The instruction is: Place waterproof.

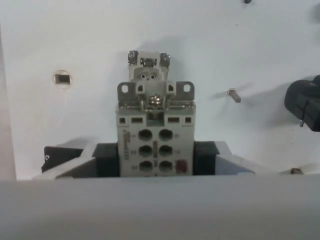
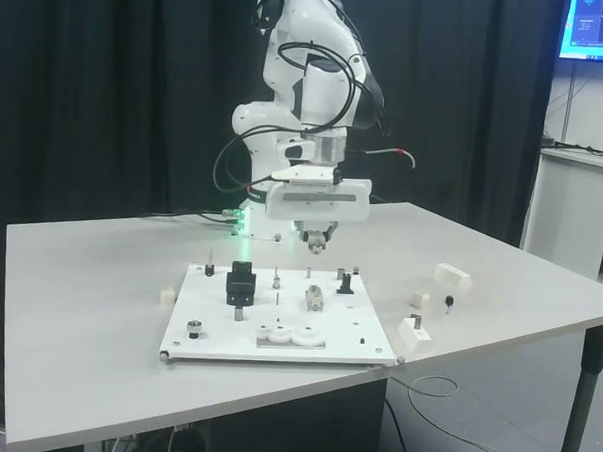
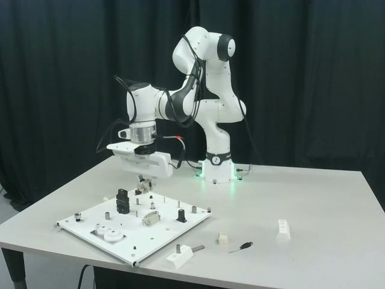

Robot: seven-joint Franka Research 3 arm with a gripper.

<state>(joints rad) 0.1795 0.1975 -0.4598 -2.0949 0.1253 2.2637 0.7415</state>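
Note:
My gripper (image 1: pixel 155 159) is shut on the waterproof connector (image 1: pixel 155 135), a grey-white block with several round holes in its face and a metal clamp on top. Black finger pads (image 1: pixel 106 159) press its two sides. Straight beyond it on the white board (image 1: pixel 240 45) sits a small grey socket (image 1: pixel 149 67) with metal screws. From the first room view the gripper (image 2: pixel 318 242) hangs a short way above the board (image 2: pixel 276 360), over that socket (image 2: pixel 314 298). The second room view shows the gripper (image 3: pixel 143 179) above the socket (image 3: pixel 151 218).
On the board stand a black block (image 2: pixel 241 281), a black bracket (image 2: pixel 346 281), white round gears (image 2: pixel 287 333) and thin pegs (image 2: pixel 277 280). Loose white parts (image 2: pixel 452 276) (image 2: pixel 414 334) lie on the grey table (image 2: pixel 78 306) to the right, and a white cube (image 2: pixel 165 296) lies left.

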